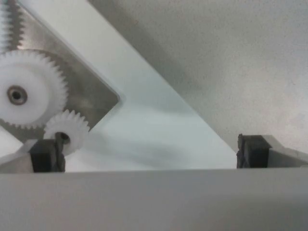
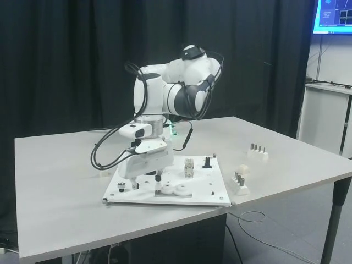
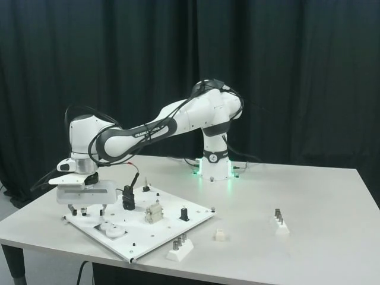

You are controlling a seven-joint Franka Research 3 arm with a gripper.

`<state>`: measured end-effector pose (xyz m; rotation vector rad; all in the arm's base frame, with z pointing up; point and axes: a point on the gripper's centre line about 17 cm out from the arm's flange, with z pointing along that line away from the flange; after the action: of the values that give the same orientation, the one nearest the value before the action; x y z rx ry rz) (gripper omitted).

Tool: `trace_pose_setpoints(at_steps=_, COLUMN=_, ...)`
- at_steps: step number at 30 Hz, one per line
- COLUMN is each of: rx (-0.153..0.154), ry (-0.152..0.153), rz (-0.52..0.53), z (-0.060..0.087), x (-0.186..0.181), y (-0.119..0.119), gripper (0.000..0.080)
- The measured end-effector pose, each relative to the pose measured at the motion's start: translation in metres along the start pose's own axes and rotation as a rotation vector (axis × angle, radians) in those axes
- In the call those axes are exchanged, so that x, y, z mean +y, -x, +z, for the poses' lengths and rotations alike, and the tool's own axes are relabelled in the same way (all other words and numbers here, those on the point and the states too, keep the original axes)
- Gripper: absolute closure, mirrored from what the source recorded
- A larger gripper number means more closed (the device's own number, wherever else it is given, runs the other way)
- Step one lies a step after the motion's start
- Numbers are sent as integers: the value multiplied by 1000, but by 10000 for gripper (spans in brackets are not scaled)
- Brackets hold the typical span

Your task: Insert small gear.

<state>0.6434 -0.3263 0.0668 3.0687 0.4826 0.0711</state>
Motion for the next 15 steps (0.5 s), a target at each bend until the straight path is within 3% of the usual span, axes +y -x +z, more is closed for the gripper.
trace_pose_setpoints(at_steps=15, rx=-10, ry=-7, rz=4, z=5, x=-2, y=0, gripper=3)
